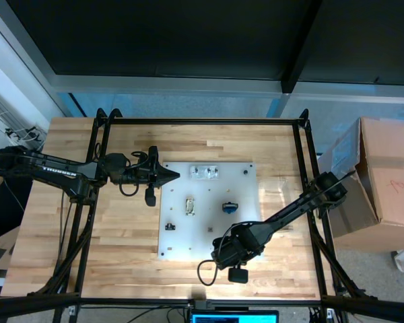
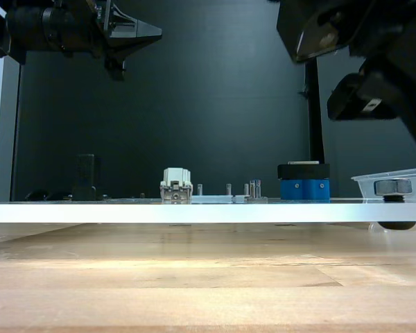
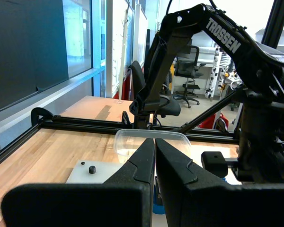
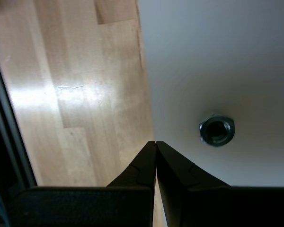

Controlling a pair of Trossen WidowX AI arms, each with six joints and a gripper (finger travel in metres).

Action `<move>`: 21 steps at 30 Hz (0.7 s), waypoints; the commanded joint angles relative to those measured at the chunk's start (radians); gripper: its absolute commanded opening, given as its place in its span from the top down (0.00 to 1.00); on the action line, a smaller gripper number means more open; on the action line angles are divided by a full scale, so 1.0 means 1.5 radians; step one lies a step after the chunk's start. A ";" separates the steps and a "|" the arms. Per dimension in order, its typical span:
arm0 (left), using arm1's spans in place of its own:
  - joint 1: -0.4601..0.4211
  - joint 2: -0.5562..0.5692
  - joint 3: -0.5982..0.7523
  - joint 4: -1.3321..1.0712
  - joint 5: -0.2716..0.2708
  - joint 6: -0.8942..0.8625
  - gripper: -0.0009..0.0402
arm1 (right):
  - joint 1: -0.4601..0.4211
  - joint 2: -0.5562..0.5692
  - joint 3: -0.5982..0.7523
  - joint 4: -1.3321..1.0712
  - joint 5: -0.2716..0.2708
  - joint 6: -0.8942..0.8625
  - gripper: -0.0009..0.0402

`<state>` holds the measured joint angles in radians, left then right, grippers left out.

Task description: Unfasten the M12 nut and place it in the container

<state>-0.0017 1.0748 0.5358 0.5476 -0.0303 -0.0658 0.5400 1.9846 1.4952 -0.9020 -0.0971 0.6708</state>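
The silver nut (image 4: 217, 130) sits upright on the white board (image 4: 236, 56), beside and clear of my right gripper (image 4: 155, 143), which is shut with nothing between its fingers. In the low view the nut (image 2: 392, 187) rests on top of its black stud, in front of the clear container (image 2: 402, 177). From above, my right gripper (image 1: 222, 252) hovers over the board's near right edge, and the arm hides the nut there. My left gripper (image 1: 175, 175) hangs shut and empty above the board's far left edge. Its closed fingertips (image 3: 155, 142) point toward the container (image 3: 151, 137).
A blue and black fixture (image 2: 304, 182), a white connector block (image 2: 176, 186) and small silver posts (image 2: 255, 187) stand on the board. The black frame rails (image 1: 303, 134) border the table. A cardboard box (image 1: 377, 182) sits off the right side.
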 commanded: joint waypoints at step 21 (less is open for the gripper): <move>0.000 0.000 0.000 0.000 0.000 0.000 0.98 | -0.003 0.001 -0.018 0.007 0.058 0.004 0.98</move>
<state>-0.0017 1.0748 0.5362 0.5476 -0.0303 -0.0658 0.5365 1.9873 1.4677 -0.8898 -0.0128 0.6758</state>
